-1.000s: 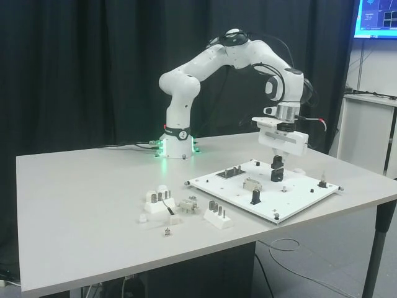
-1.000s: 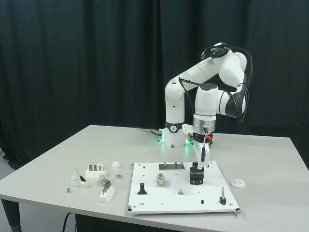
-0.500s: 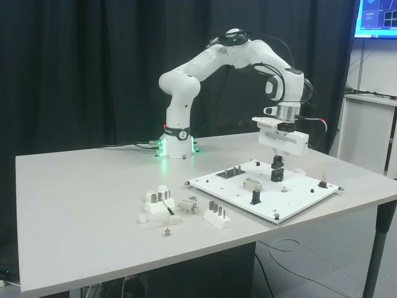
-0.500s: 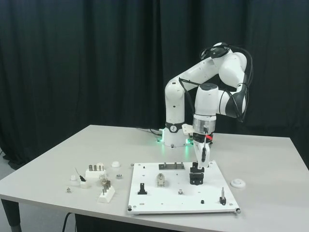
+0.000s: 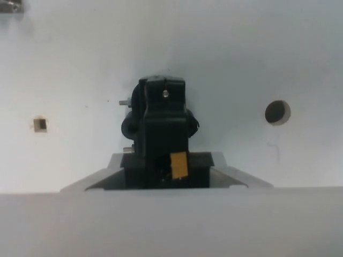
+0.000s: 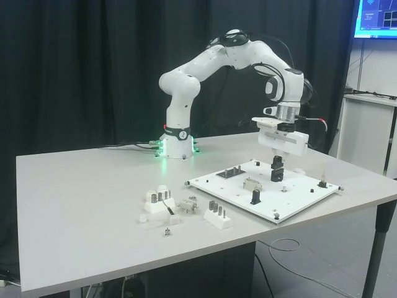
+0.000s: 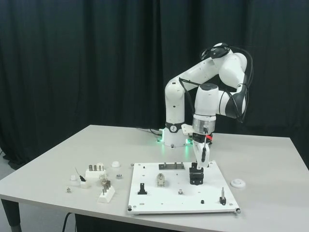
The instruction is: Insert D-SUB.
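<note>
Because the black block-shaped D-SUB connector [image 5: 161, 126] is clamped in the hand [image 6: 277, 162] just above its black socket fixture [image 7: 195, 179] near the middle of the white square assembly board [image 7: 181, 198], a slight tilt or sideways offset could jam the pins. Excess downward force could then bend them or shift the board on the grey table [image 6: 74, 192].

A black curtain [image 7: 87, 63] hangs in heavy folds behind the grey bench [image 6: 80, 186], filling the whole backdrop in the second room view; in the first room view a lit screen [image 6: 375, 18] shows at the upper corner beside the curtain; below it stands a white cabinet [image 6: 366, 127] against a white wall; a grey floor [image 6: 310, 273] lies under the bench, with a cable [image 6: 282, 245] looped on it near a black bench leg [image 6: 375, 254].
</note>
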{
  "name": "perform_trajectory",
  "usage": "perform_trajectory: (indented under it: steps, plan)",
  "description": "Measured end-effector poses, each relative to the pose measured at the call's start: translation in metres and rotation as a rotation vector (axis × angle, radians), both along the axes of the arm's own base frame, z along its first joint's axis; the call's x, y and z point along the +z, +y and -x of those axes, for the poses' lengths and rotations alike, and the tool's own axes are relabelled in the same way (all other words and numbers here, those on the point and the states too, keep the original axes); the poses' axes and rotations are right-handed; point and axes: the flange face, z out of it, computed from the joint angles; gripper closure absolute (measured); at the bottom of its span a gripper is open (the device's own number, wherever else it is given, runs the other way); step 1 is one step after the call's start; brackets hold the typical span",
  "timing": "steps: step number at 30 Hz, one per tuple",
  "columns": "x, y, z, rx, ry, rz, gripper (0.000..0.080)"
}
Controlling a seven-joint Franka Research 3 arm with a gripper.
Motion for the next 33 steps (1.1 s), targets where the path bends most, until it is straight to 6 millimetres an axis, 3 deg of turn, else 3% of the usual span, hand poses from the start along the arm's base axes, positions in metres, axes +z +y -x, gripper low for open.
perform_trajectory:
  steps: [33]
  plan:
    - [0.0, -0.0008, -0.0021, 0.042, 0.002, 0.003, 0.0648]
